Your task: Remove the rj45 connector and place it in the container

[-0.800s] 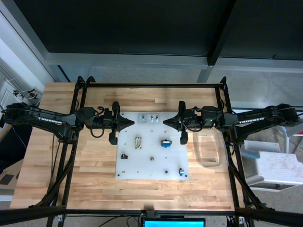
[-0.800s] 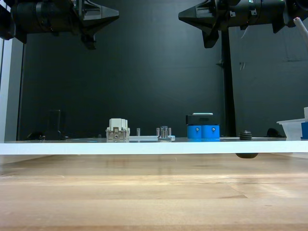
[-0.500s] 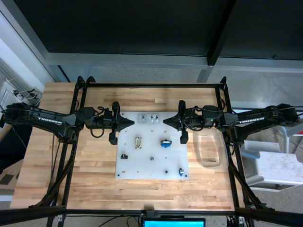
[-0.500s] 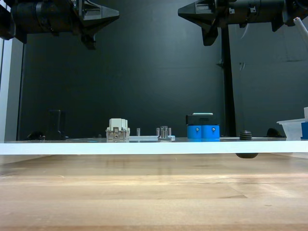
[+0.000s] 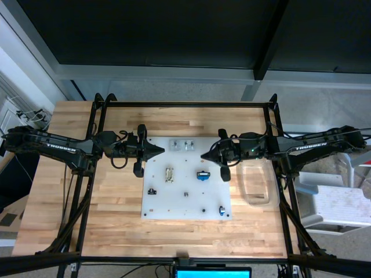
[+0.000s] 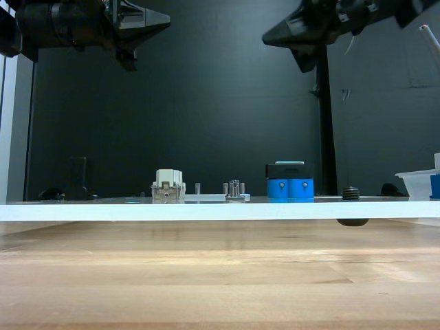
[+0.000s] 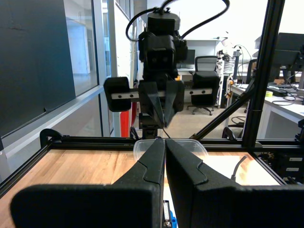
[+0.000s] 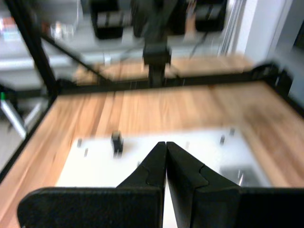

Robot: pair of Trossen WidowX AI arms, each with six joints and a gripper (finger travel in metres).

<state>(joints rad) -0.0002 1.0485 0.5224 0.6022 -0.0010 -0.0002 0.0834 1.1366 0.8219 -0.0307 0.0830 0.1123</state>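
Left gripper: I have the black left gripper point(image 5: 160, 150) held high over the flat white board point(image 5: 174, 202). It sits between 10 and 11 o'clock from the board's middle, with its nose aimed toward 3 o'clock.
Left gripper state: on its wrist view I see the two fingers point(image 7: 152, 161) pressed flat together with nothing between them.
Right gripper: the black right gripper point(image 5: 203, 156) hangs over the board at about 1 o'clock from its middle. Its nose is aimed toward 9 o'clock, and in the low view I read it as tipped nose-down.
Right gripper state: its fingers point(image 8: 183, 168) meet along their length and hold nothing.
Spacing: the two noses face each other across the far half of the board and are well apart.
Task part: the tiny black rj45 connector with a light-blue end point(image 5: 221, 210) sits on the board near its corner, between 4 and 5 o'clock from the middle. It is well apart from both grippers.
Drop point: the clear plastic container with rounded corners point(image 5: 258, 184) rests on the wooden bench point(image 5: 116, 220), just beside the board's 3 o'clock edge. It is at roughly 2 o'clock from the rj45 connector.
Other board parts: a blue-and-black block point(image 5: 202, 175) stands near the middle, at 6 o'clock of the right gripper's nose. A beige rectangular socket point(image 5: 169, 175) is at its 9 o'clock, and a small black fitting point(image 5: 152, 190) is near the 9 o'clock edge.
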